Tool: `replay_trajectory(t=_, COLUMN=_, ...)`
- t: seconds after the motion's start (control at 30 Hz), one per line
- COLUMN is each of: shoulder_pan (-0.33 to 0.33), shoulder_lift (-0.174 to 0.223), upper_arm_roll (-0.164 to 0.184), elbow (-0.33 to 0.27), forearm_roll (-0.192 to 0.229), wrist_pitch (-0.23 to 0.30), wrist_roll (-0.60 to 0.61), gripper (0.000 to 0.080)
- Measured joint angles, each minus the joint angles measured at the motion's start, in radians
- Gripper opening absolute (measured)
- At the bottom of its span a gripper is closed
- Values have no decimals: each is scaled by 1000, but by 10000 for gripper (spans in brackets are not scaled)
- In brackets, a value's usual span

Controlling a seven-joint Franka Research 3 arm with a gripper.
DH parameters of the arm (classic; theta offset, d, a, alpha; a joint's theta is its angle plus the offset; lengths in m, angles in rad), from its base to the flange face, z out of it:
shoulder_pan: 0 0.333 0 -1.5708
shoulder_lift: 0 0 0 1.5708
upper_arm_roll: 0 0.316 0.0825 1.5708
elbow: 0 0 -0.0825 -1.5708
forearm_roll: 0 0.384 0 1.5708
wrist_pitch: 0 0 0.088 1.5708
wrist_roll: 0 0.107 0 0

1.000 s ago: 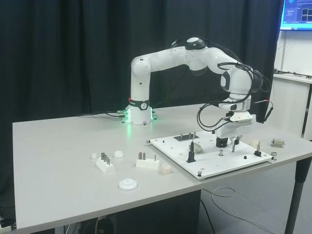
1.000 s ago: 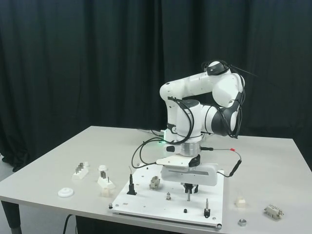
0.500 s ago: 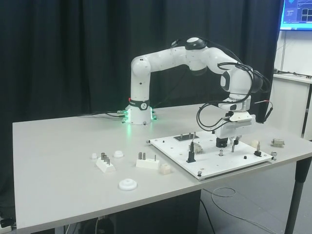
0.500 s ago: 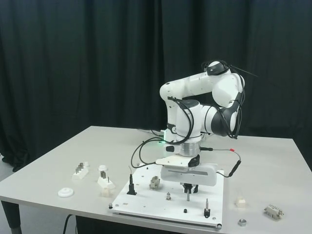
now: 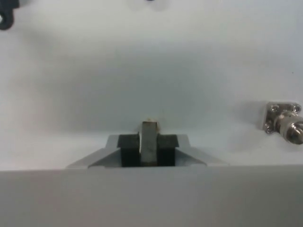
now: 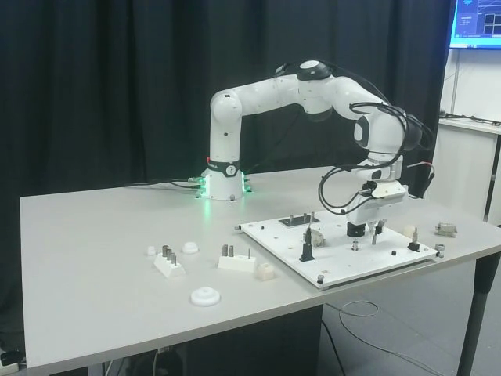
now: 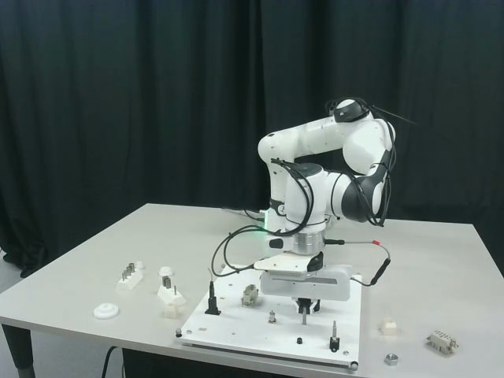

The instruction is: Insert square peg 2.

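Wrist view gives you the clearest read: the gripper (image 5: 148, 150) has its black finger pads (image 5: 127, 150) pinching the square peg (image 5: 148, 144) from both sides, and the grey peg stands upright between them, its lower end at the white board (image 5: 151, 71). You cannot tell whether the tip is in a hole. A metal connector (image 5: 284, 123) is fixed to the board off to one side.

First room view shows you the gripper (image 6: 357, 229) low over the board (image 6: 337, 258), arm (image 6: 313, 90) bent down from above, green light at its base (image 6: 221, 184). A black post (image 6: 307, 249) stands on the board near the gripper.

Second room view shows the peg (image 7: 304, 315) hanging straight down under the gripper (image 7: 304, 303), touching or just above the board (image 7: 236, 331).

Loose white fixtures (image 6: 168, 262) sit on the grey table (image 6: 94, 235), well apart from the board. You get no readable writing or labels anywhere; the screen (image 6: 476, 19) text is too small.
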Motion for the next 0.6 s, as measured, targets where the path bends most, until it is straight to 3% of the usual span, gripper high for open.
replay_trajectory(t=0.47, shoulder_pan=0, shoulder_lift=-3, upper_arm_roll=-4, elbow=0, forearm_roll=-2, wrist_pitch=-10, wrist_roll=1, gripper=72)
replay_trajectory(t=0.5, shoulder_pan=0, shoulder_lift=-4, upper_arm_roll=-6, elbow=1, forearm_roll=-2, wrist_pitch=-12, wrist_roll=8, gripper=241)
replay_trajectory(t=0.6, shoulder_pan=1, shoulder_lift=-7, upper_arm_roll=-17, elbow=3, forearm_roll=-3, wrist_pitch=-22, wrist_roll=31, gripper=241)
